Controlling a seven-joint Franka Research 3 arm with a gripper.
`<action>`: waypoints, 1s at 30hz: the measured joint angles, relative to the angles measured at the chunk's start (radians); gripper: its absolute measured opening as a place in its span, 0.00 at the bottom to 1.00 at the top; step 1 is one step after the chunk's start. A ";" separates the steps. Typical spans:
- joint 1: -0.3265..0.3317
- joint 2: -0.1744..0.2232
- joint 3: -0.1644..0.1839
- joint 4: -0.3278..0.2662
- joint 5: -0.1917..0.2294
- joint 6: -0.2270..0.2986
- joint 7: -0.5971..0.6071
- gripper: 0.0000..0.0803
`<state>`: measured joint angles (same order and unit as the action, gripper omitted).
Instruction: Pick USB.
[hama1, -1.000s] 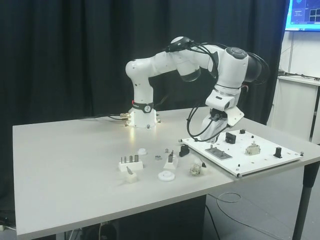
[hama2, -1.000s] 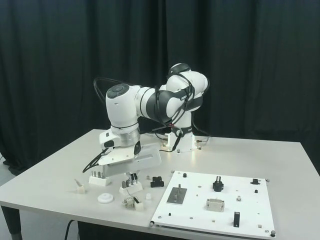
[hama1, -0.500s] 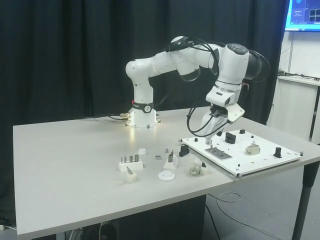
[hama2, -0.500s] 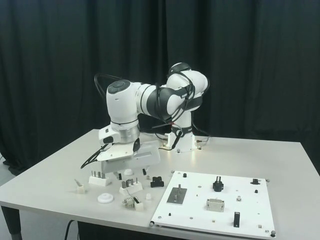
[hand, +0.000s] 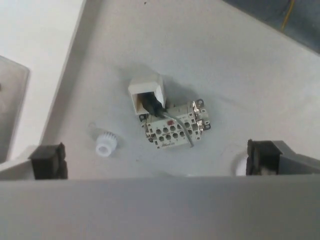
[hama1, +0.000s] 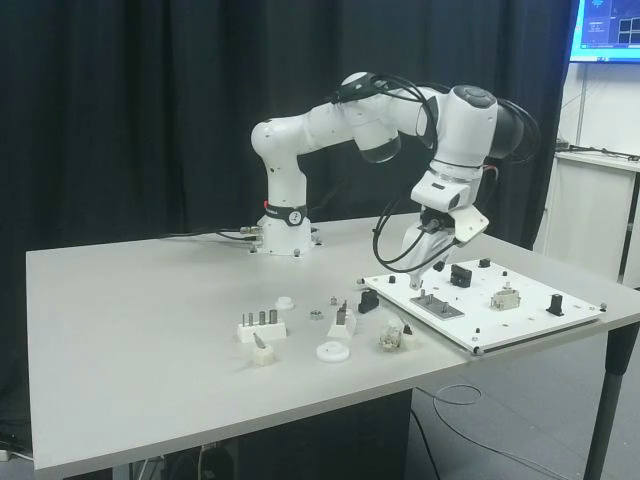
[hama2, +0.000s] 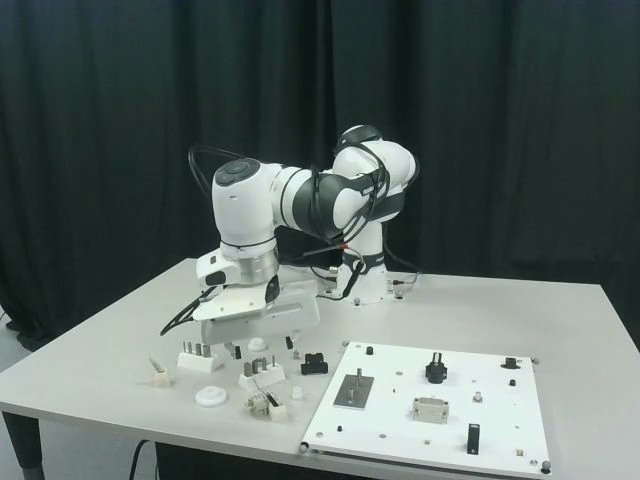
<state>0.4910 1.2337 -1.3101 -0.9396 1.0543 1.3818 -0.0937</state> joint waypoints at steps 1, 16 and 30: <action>0.000 0.000 0.000 0.000 0.000 -0.001 -0.009 0.99; -0.031 0.000 0.000 0.004 0.018 -0.043 -0.143 1.00; -0.071 0.003 0.050 0.005 0.033 -0.050 -0.232 1.00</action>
<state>0.4197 1.2366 -1.2606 -0.9343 1.0874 1.3318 -0.3253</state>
